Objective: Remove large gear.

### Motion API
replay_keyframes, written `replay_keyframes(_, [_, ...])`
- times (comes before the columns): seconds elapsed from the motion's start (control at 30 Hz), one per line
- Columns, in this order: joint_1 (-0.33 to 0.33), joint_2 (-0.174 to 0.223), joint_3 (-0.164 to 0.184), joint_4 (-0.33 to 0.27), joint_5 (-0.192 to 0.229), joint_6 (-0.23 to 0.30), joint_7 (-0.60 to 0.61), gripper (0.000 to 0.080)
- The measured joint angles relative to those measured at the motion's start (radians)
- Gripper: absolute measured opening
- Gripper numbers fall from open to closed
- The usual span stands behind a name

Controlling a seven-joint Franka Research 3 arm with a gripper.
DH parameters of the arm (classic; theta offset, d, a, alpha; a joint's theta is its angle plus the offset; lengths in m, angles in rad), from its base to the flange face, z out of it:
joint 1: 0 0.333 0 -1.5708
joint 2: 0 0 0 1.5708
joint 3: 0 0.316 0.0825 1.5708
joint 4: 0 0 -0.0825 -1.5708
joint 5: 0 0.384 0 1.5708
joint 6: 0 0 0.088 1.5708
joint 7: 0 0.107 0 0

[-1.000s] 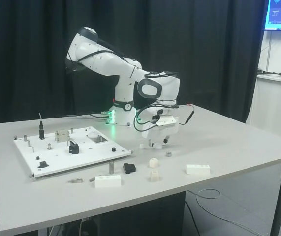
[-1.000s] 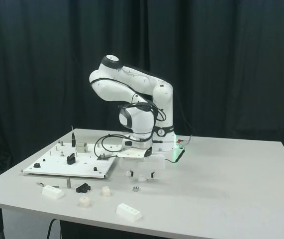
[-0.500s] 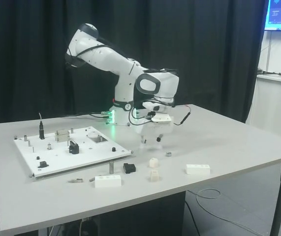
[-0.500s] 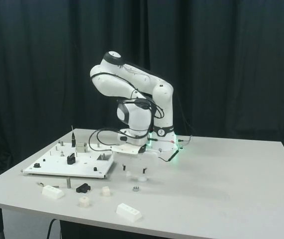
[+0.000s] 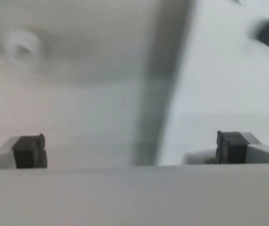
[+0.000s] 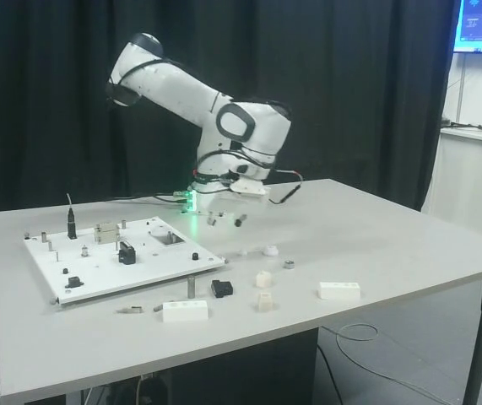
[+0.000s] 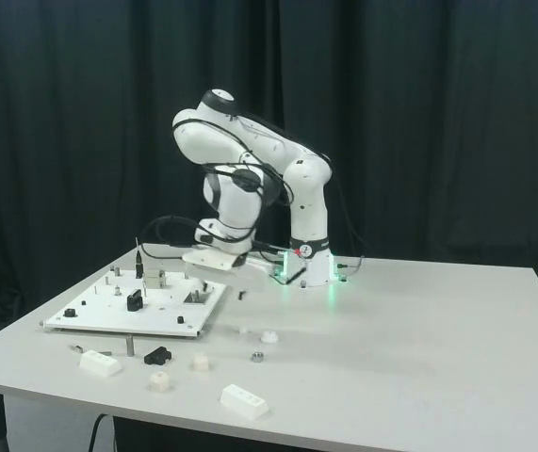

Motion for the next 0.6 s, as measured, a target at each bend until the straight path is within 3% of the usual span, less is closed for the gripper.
replay_keyframes(0.27, [-0.136, -0.001, 0.040, -0.013, 0.005, -0.036, -0.125, 0.0800])
replay_keyframes(0.6, [-0.278, -0.020, 0.052, -0.036, 0.006, -0.036, -0.252, 0.0800])
